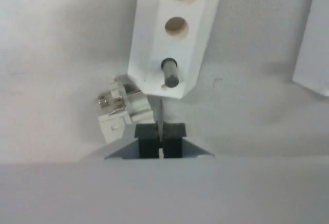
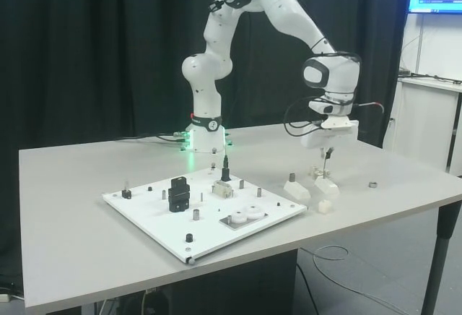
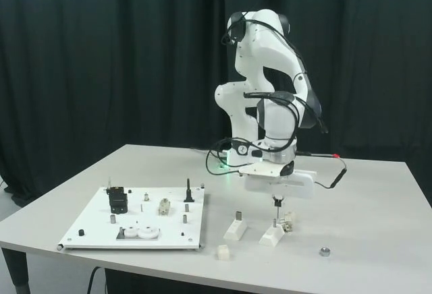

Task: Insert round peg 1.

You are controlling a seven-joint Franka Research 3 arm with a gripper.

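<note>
We saw the black two-fingered pincer (image 1: 160, 141) with its jaws drawn together on nothing, hovering just above the white drilled holder block (image 1: 172, 34) near the grey tabletop's (image 2: 72, 185) front edge. The small grey round peg (image 1: 170, 73) stood upright in that block's end hole, directly under the fingertips. A white clip-like connector (image 1: 123, 108) lay beside the block; its details were hard to make out. In the wrist view, another white block (image 1: 314, 49) was cut off.
</note>
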